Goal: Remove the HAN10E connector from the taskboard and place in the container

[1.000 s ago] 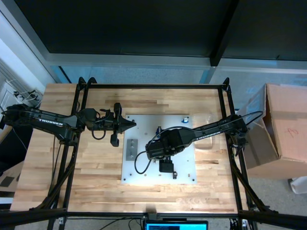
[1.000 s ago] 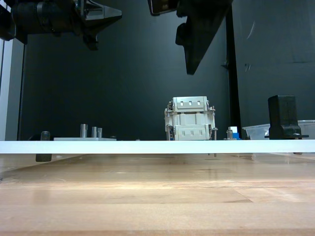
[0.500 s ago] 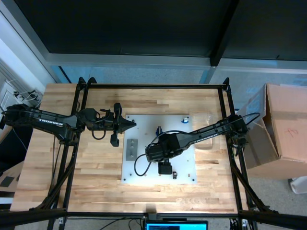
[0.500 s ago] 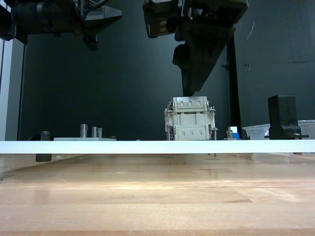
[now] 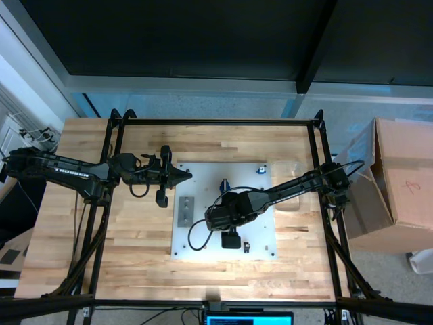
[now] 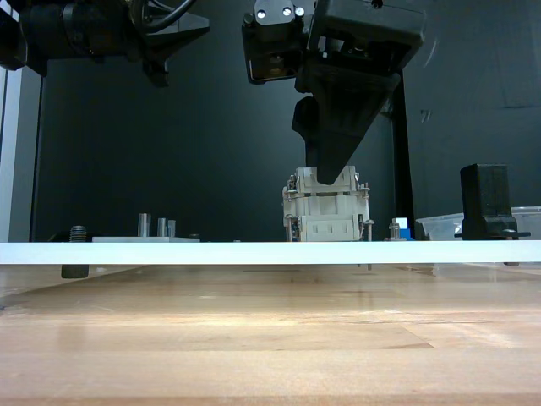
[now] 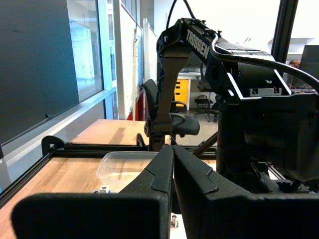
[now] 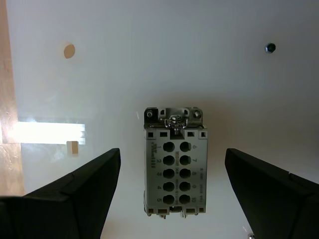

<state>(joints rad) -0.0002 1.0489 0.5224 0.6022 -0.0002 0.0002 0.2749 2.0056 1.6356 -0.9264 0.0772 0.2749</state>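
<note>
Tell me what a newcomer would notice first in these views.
The grey HAN10E connector stands upright in its seat on the white taskboard, with the right gripper just above it, fingers open to either side. The left gripper hangs shut, high over the board's left edge.

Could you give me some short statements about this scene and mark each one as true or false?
1. The HAN10E connector stands in its seat on the taskboard. True.
2. The right hand is shut on the connector. False: its fingers are open, one on each side of it.
3. The left hand is open. False: its fingers are shut and hold nothing.
4. The left hand hovers over the taskboard's left edge. True.
</note>
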